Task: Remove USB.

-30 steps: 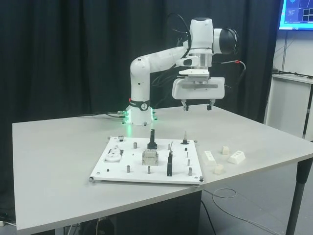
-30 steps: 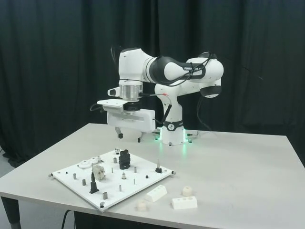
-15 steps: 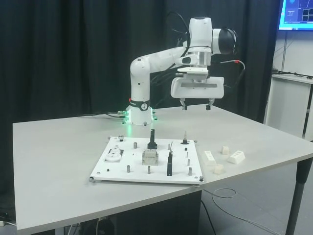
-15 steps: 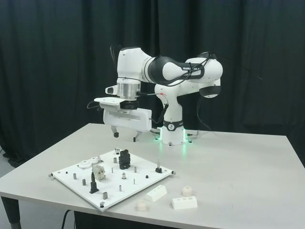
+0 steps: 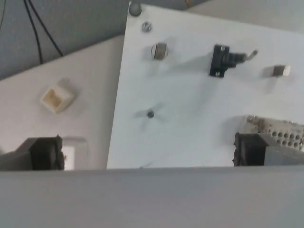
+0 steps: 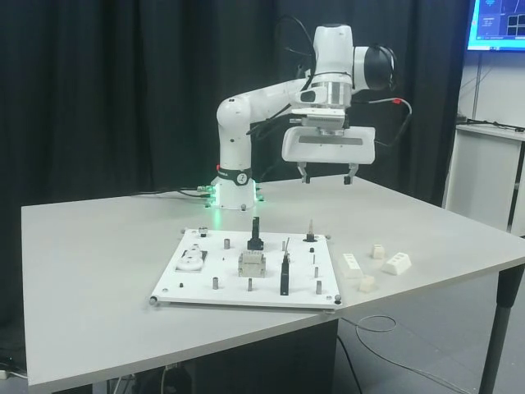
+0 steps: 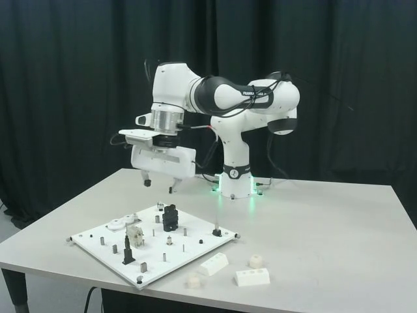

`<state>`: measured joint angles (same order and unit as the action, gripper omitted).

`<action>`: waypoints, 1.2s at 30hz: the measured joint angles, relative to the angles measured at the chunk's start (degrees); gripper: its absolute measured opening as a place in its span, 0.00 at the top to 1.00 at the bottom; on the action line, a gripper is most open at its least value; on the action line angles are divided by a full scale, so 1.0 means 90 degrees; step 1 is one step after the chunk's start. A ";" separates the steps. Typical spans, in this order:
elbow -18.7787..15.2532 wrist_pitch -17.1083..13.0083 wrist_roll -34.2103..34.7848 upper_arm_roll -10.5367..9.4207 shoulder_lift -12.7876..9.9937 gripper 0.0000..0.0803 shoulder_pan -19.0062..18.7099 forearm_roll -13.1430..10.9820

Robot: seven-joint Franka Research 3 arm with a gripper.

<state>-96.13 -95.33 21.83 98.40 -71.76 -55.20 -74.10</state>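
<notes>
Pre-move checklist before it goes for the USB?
1. Tool open, nothing between its fingertips: ok.
2. Tool down at working height: not ok, it hangs high above the table.
3. USB located: cannot tell; the tall black part or the black block could be it.
4. Board lying flat on the table: ok.
5. White blocks off the board: ok, they lie beside it.
</notes>
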 joint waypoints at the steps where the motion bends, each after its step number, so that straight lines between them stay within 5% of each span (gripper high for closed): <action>1: 0.0057 -0.0009 0.0028 -0.0015 0.0000 0.00 0.0052 -0.0010; 17: 0.1002 -0.0014 0.0640 -0.0238 -0.0064 0.00 0.1041 -0.0026; 36: 0.1517 0.0376 0.0681 -0.0608 -0.0129 0.00 0.1904 -0.0024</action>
<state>-82.48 -91.94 27.96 92.93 -72.92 -38.07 -74.32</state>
